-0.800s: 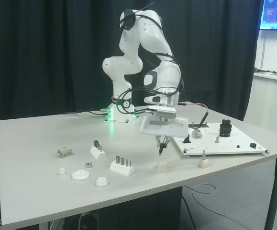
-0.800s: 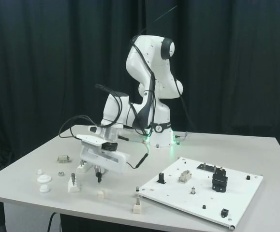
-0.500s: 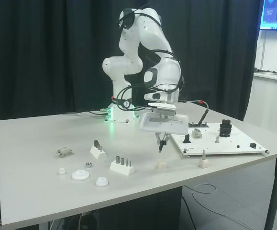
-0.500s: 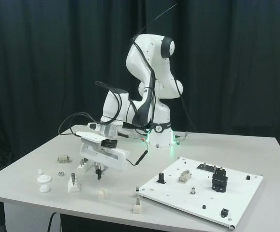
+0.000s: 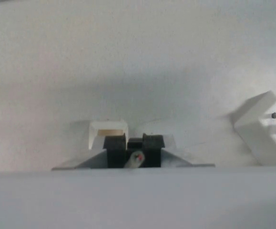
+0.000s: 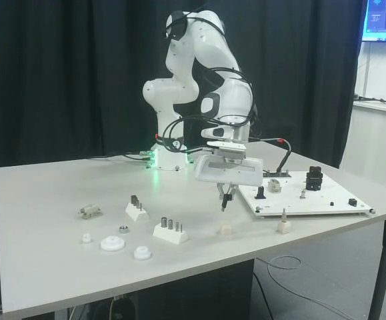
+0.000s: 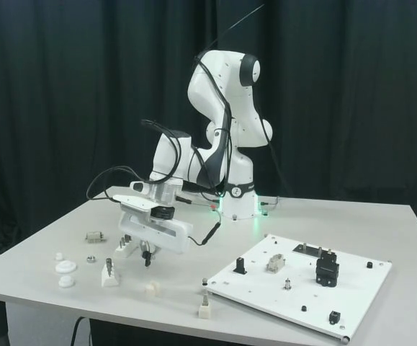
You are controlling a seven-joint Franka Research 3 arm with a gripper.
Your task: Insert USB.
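On your table [image 6: 46, 193], from the left in the first room view, a small connector [image 6: 89, 212] lay near the far edge of the parts. Then came three white discs [image 6: 113, 244] near the front, a white block with pins [image 6: 137, 209] and a second pin block [image 6: 170, 231].

Your arm [image 6: 199, 80] reached forward over the middle of the table. Its hand [image 6: 224, 202] hung in the air, well clear of the surface, fingers [image 5: 114, 150] pressed onto a small plug, the USB [image 5: 134, 160]. In the wrist view the black pads sat on either side of it, with its pale tip pointing down between them.

Below the hand and a little toward the front edge sat a small white holder [image 6: 225, 229], apart from the plug. The wrist view showed this holder [image 5: 108, 132] with nothing in it.

To the right stood a white post block [image 6: 283, 225], and beyond it the white board [image 6: 333, 203] carrying several black and grey fittings.
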